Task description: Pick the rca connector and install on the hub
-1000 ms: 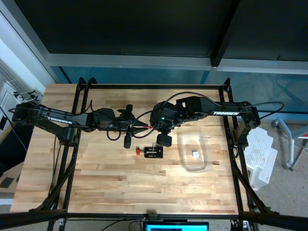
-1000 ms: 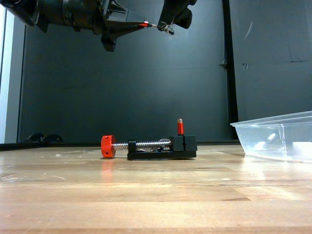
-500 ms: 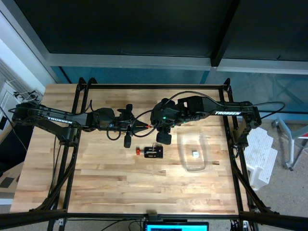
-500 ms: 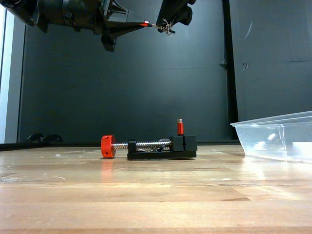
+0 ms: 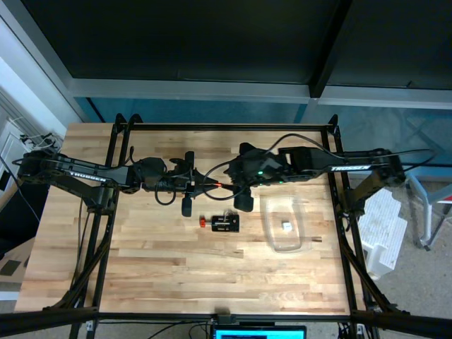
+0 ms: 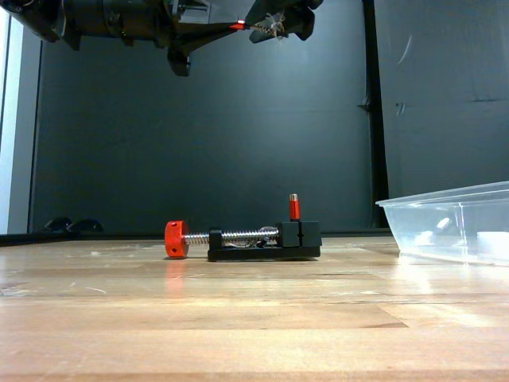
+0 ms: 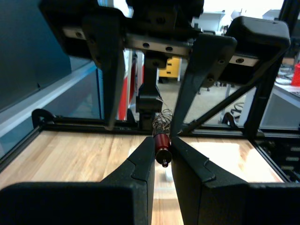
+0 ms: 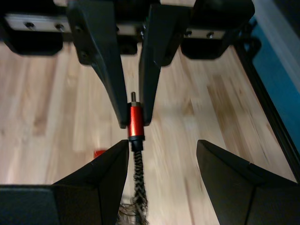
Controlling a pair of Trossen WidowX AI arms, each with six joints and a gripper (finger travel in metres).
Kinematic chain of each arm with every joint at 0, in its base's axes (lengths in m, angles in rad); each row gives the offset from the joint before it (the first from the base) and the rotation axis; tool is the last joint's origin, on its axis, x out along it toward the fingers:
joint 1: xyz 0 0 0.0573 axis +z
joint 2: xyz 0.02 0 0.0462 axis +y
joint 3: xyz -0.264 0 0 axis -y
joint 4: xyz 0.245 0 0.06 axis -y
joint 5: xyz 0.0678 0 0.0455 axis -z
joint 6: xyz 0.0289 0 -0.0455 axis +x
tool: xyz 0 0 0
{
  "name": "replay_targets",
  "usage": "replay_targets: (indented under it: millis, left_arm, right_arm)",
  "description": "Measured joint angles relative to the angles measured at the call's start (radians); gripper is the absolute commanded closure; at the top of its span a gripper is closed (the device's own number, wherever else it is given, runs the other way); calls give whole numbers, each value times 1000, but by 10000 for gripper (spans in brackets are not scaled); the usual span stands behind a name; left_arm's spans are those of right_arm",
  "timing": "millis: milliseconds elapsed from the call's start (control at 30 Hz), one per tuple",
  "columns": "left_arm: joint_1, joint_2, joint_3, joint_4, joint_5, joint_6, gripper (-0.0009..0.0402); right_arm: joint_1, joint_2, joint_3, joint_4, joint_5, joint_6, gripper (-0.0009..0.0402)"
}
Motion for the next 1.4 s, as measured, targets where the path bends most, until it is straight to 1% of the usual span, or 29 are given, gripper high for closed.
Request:
replay_targets:
  millis: [167, 233, 333, 400, 467, 700, 800, 867, 967, 1167, 1400]
  left_arm:
    - [0, 0, 0, 5, -22, 0, 390]
    - [0, 0, 0, 25, -24, 0, 390]
    - [0, 0, 0, 70, -24, 0, 390]
    - [0, 0, 0, 102, -24, -2, 390]
    - [0, 0, 0, 132, -24, -3, 390]
    - [0, 0, 0, 156, -24, -11, 390]
    - [0, 0, 0, 157, -24, -11, 390]
    - [0, 0, 0, 159, -24, -10, 390]
    - [0, 0, 0, 163, -25, -11, 390]
    - [0, 0, 0, 165, -25, -11, 390]
    - [0, 0, 0, 165, -25, -10, 390]
  right_arm:
    - [5, -126, -197, 257, -6, 5, 195]
    - [6, -164, -279, 381, -32, 6, 198]
    - [7, -203, -388, 555, -45, 9, 202]
    - [7, -219, -439, 644, -58, 10, 203]
    - [7, -226, -476, 721, -61, 10, 205]
    - [6, -226, -530, 864, -67, 8, 222]
    - [5, -220, -531, 875, -68, 8, 234]
    - [2, -219, -531, 874, -81, 4, 243]
    - [-5, -219, -531, 879, -90, 1, 256]
    - [-11, -219, -531, 879, -90, -2, 283]
    - [-11, -219, -531, 871, -93, -3, 330]
